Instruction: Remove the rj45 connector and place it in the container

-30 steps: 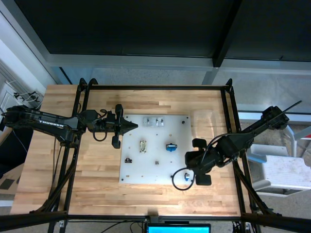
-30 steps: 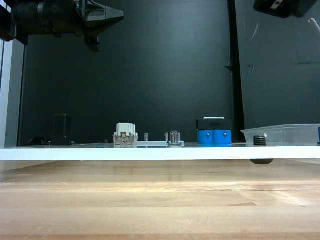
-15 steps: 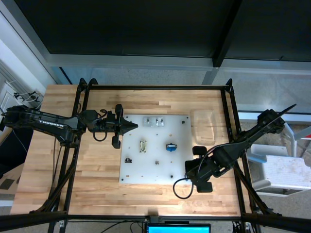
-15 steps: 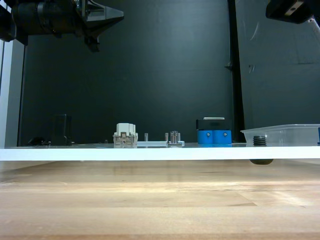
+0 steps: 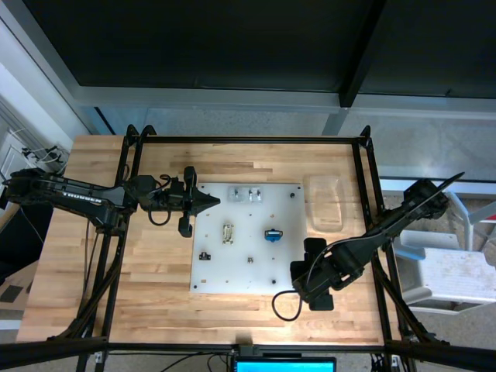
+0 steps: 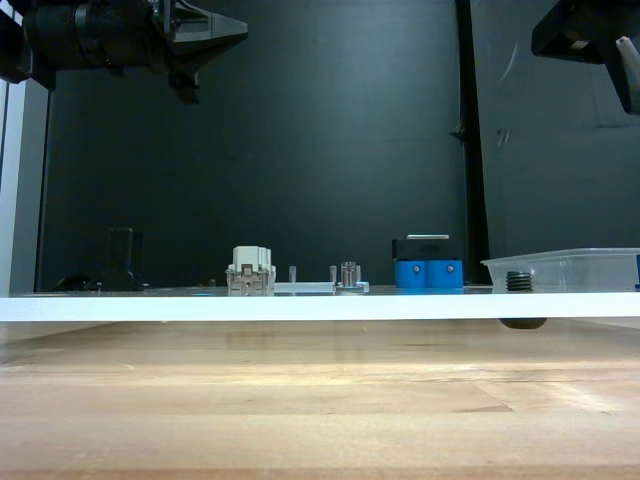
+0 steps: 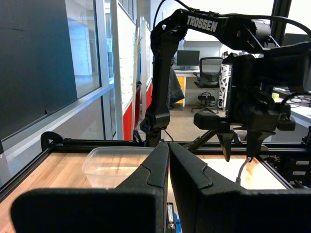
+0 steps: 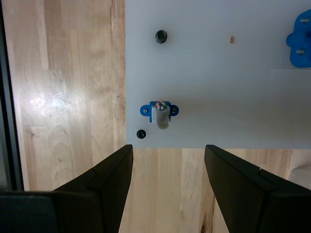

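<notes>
Table (image 5: 155, 271): pale wood planks, carrying the board
Board (image 5: 232, 271): white, flat, mid-table
Cream connector (image 5: 228, 234): on the board, left of the blue one
Blue-and-black connector (image 5: 272, 235): near the board's middle

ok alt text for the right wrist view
The open right gripper points down at the rj45 connector, seated in its blue socket near the white board's edge. The left gripper, not shown here, hangs shut at the board's left edge.

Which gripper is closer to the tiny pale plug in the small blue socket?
Right. The right gripper hangs above the rj45 connector, fingers open, not touching it. The left gripper is raised over the white board's opposite, far-left edge, fingers shut.
</notes>
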`<state>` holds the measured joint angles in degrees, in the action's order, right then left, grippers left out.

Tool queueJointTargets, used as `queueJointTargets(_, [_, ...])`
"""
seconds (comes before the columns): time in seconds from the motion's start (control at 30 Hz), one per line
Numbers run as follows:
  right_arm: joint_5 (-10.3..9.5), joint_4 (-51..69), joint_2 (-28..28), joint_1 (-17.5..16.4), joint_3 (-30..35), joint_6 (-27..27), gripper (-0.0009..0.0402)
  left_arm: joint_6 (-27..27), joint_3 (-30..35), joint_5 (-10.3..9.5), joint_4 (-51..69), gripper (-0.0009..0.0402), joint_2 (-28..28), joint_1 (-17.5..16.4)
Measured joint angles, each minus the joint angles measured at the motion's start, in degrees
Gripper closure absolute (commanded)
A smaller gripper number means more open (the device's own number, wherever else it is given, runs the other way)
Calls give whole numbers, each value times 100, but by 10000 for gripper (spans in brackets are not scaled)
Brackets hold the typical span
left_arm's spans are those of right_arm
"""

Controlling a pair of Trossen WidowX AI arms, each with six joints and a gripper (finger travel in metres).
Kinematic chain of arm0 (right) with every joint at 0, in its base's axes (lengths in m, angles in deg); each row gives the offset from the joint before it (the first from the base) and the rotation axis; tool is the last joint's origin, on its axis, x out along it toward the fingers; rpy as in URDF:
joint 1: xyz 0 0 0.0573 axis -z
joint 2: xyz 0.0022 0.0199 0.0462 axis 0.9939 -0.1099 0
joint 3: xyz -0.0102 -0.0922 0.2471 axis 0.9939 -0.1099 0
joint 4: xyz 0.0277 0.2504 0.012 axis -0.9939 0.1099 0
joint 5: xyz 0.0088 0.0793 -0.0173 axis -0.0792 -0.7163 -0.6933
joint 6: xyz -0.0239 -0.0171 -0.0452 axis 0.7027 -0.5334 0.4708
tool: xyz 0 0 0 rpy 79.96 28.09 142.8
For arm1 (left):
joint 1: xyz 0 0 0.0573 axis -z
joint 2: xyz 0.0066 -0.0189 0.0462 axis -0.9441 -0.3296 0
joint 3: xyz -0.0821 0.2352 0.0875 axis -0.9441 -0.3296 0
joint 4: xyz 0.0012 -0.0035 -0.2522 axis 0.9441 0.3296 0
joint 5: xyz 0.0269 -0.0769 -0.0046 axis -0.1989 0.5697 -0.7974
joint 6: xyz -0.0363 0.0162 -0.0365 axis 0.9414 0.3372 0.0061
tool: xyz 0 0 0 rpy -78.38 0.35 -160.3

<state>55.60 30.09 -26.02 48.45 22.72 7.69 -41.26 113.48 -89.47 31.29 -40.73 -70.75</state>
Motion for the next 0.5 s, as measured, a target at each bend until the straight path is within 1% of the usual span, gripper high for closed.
queueJointTargets(0.5, [4,-476,-358,2,-245,48,185,2,0,2,-2,392,0,0])
